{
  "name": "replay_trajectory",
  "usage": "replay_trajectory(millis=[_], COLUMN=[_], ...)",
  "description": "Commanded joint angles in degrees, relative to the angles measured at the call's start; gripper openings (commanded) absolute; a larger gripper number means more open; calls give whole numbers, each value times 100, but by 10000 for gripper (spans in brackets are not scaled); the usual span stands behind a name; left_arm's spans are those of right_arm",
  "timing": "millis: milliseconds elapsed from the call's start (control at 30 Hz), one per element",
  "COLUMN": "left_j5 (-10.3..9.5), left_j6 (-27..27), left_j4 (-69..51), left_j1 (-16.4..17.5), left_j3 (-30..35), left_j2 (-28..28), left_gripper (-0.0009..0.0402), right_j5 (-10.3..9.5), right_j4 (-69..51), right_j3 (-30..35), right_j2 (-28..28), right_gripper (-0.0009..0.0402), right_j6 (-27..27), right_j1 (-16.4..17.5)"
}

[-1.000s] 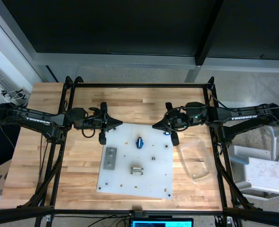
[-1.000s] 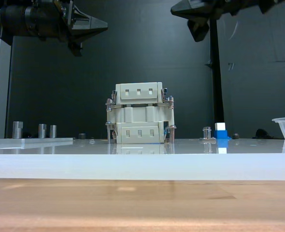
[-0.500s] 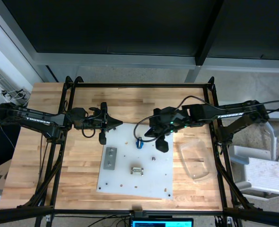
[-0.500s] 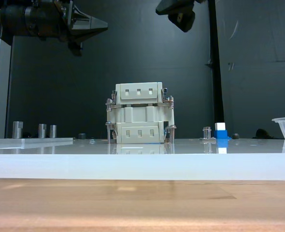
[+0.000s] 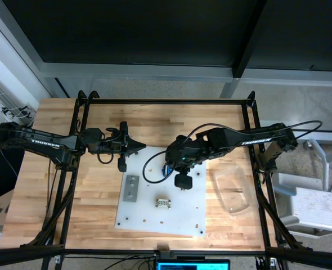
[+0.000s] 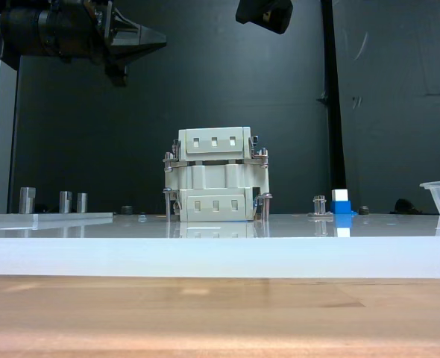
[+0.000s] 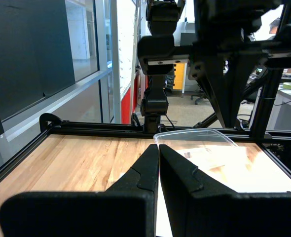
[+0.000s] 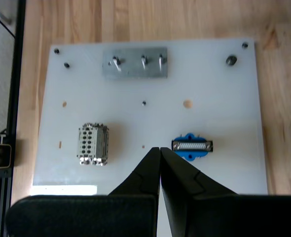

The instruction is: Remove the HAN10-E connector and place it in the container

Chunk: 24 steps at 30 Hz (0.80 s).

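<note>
— Two grippers, and both have their fingers pressed together, gripping nothing.
— Where is each one?
— The left gripper (image 5: 143,148) hangs in the air by the far left corner of the white board (image 5: 155,216), over the wooden table (image 5: 81,185), pointing inward. The right gripper (image 8: 160,149) points straight down over the middle of the board, well above it, with the blue connector (image 8: 192,146) just beside its tips in its own camera.
— And the HAN10-E connector (image 5: 164,202)?
— It stands on the board toward the near edge, rows of pin holes facing up, well apart from both grippers. The low view shows it as a stacked beige housing with screws at its corners.
— What is around it?
— A grey block (image 5: 131,188) with three pins lies on the board to its left. The blue connector stands farther back, nearer the right gripper.
— The container (image 5: 233,191)?
— Clear plastic, resting on the table just beside the board's right edge, apart from the connector.
</note>
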Motion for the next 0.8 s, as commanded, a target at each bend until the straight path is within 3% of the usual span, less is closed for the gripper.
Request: replay_trajectory(millis=[33,400,533,800], left_j5=[2,2,0,2], left_j6=[2,2,2,2], left_j4=[0,2,0,0], left_j1=[0,2,2,0], left_j3=[0,0,0,0], left_j2=[0,0,0,0], left_gripper=[0,0,0,0], right_j5=[0,20,286,289], right_j4=[-264,-1010,-1187,-1598], right_j3=[332,1469,1867,2599], right_j2=[282,1307,1652,2297], right_gripper=[0,0,0,0], right_j6=[155,632,817,1064], right_j1=[101,472,612,828])
